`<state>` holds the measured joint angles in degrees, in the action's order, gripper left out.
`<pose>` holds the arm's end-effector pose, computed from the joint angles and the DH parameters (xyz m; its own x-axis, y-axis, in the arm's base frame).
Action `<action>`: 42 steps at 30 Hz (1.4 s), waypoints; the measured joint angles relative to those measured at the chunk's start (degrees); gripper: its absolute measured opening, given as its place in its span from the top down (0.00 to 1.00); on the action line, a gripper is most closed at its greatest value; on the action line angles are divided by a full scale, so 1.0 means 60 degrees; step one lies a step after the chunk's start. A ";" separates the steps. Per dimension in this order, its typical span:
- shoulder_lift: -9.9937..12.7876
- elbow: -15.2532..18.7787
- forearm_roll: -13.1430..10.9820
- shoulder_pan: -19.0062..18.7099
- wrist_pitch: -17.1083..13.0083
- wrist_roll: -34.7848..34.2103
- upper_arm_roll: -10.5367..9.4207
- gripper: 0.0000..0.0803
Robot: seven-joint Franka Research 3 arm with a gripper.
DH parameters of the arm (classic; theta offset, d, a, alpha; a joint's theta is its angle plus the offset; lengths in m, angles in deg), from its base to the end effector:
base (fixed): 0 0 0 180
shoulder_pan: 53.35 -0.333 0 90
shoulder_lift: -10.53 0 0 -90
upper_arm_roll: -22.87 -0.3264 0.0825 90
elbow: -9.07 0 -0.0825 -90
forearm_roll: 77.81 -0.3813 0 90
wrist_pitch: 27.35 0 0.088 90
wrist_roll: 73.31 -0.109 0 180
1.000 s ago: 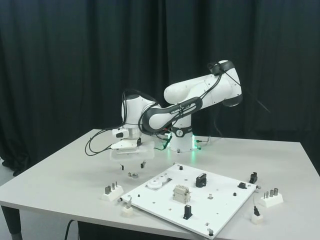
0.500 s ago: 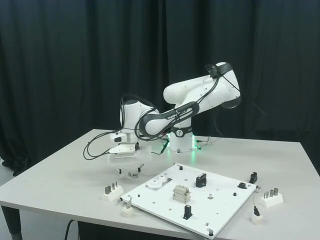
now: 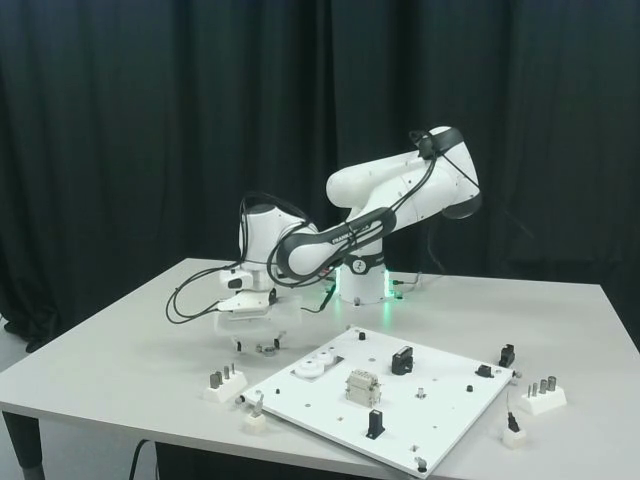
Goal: Pick BNC.
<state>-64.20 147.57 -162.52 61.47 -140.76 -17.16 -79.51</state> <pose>0.4259 -0.1506 0.1734 0.9708 -0.2393 -0.0188 -0.2366 -0.9672 0.0929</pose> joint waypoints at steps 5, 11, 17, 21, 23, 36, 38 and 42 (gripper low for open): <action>-0.0009 0.0000 -0.0099 0.0031 -0.0026 0.0077 -0.0047 0.00; -0.0020 0.0004 -0.0266 0.0072 -0.0071 0.0077 -0.0119 0.00; -0.0028 0.0057 -0.0407 0.0103 -0.0086 0.0044 -0.0132 0.12; -0.0028 0.0066 -0.0451 0.0122 -0.0087 -0.0059 -0.0133 0.12; -0.0028 0.0066 -0.0475 0.0121 -0.0087 -0.0131 -0.0134 0.32; -0.0026 0.0064 -0.0618 0.0116 -0.0021 -0.0295 -0.0145 0.77; -0.0026 0.0064 -0.0618 0.0115 -0.0015 -0.0348 -0.0142 0.85; -0.0026 0.0064 -0.0618 0.0096 0.0040 -0.0389 -0.0113 0.85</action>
<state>-64.35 147.95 -166.22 62.05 -140.52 -19.49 -80.19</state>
